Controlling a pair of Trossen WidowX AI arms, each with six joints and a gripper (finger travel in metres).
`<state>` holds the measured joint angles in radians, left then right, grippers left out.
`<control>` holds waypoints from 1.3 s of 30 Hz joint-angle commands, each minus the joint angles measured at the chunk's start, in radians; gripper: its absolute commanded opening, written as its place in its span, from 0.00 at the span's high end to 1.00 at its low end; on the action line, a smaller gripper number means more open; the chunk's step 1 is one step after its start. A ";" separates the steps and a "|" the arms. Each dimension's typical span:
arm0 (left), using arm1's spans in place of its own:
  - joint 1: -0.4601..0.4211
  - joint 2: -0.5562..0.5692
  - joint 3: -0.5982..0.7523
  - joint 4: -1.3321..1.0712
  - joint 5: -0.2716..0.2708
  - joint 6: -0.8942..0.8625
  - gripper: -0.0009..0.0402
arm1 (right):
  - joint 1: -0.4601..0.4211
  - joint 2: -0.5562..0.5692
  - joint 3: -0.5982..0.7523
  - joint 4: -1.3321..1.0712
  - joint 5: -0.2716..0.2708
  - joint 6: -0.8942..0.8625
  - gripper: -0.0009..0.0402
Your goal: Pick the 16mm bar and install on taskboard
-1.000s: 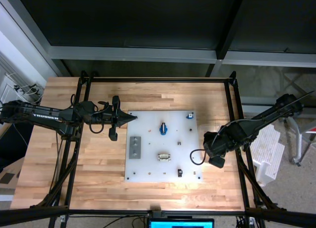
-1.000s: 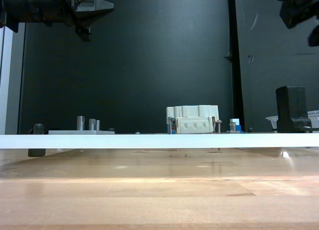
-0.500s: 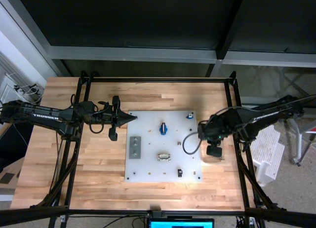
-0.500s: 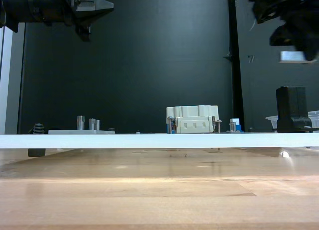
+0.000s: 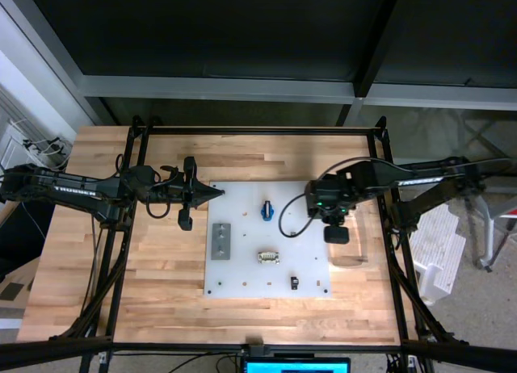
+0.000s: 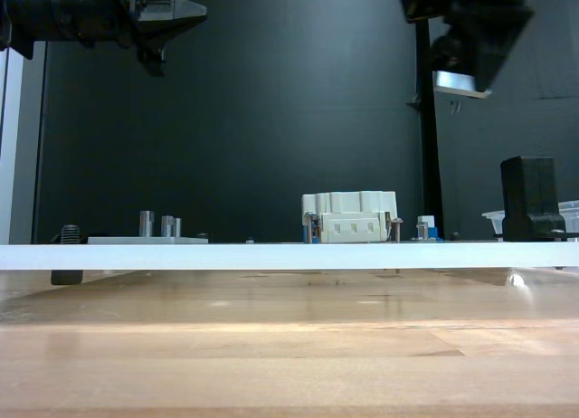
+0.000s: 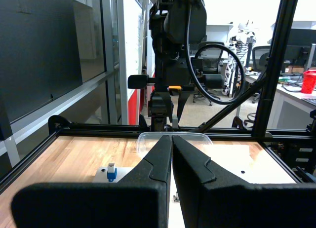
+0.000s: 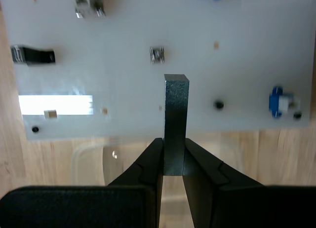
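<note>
My right gripper (image 8: pixel 173 145) is clamped on the dark bar (image 8: pixel 176 104). The bar sticks straight out past my fingertips, held in the air above the white board (image 5: pixel 242 280) near its right edge, clear of any seat. A clear tub (image 5: pixel 356 252) lies just beside that same edge. My left gripper (image 7: pixel 172 139) has its fingers pressed together and hangs high over the board's far left corner. On the board sit a grey block (image 5: pixel 220 242) toward its left side, a beige connector (image 5: pixel 269 257) near its middle and a blue knob (image 5: pixel 266 211) beyond that.
</note>
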<state>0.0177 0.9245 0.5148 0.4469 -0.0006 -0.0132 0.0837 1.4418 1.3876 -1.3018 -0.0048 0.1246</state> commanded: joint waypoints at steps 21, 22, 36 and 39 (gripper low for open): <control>-0.002 0.001 0.000 -0.114 0.038 -0.092 0.88 | -0.048 0.358 0.496 -0.040 -0.023 -0.098 0.98; -0.002 0.001 0.000 -0.123 0.038 -0.100 0.86 | -0.050 0.369 0.517 -0.043 -0.023 -0.100 0.98; -0.003 0.118 0.031 -0.126 0.026 -0.128 0.67 | -0.068 0.517 0.750 -0.061 -0.044 -0.107 0.98; -0.003 0.156 0.050 -0.125 0.018 -0.128 0.65 | -0.071 0.529 0.763 -0.055 -0.043 -0.106 0.98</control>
<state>0.0147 1.0653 0.5552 0.3206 0.0181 -0.1413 0.0128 1.9648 2.1460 -1.3602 -0.0479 0.0166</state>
